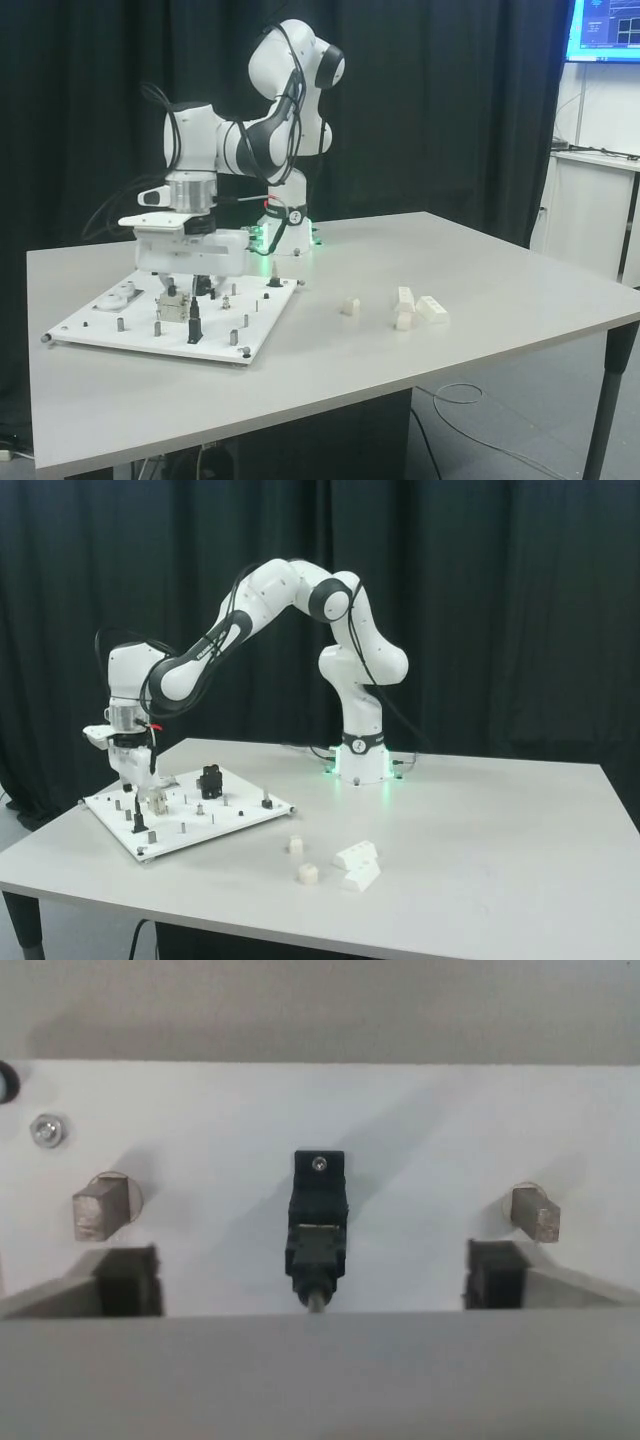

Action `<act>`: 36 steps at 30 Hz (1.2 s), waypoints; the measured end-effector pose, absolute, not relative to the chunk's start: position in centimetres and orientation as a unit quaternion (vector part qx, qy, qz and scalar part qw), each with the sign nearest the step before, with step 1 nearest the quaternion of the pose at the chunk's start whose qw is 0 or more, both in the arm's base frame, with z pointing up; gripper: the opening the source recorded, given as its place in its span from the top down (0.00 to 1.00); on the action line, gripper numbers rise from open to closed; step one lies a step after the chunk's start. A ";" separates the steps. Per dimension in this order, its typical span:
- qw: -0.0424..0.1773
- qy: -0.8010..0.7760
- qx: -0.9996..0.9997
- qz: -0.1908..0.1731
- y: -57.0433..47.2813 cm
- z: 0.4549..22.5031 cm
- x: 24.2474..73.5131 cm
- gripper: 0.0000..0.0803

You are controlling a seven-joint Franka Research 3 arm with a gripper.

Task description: Remove USB.

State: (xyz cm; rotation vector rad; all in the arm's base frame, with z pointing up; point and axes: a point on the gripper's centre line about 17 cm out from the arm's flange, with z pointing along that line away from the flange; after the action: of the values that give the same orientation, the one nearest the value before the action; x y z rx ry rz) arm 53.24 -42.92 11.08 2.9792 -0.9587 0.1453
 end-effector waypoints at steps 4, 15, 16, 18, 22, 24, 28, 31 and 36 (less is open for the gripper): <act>0.003 -0.301 0.953 0.044 -42.9 11.1 53.3 0.13; -0.003 -0.297 0.954 0.038 -42.5 11.3 53.4 0.57; -0.004 -0.297 0.954 0.038 -42.5 11.3 53.4 0.57; -0.005 -0.297 0.954 0.037 -42.5 11.4 53.4 0.80; -0.005 -0.298 0.954 0.036 -42.6 11.4 53.3 0.80; -0.005 -0.299 0.954 0.036 -42.7 11.4 53.3 0.80; -0.005 -0.301 0.953 0.036 -42.9 11.4 53.1 0.97; -0.005 -0.302 0.953 0.036 -43.0 11.4 53.0 0.97; -0.005 -0.303 0.952 0.035 -43.2 11.4 52.8 0.97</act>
State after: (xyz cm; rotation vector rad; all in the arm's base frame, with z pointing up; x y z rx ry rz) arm 52.79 -43.19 11.40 3.0003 -0.9560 0.1115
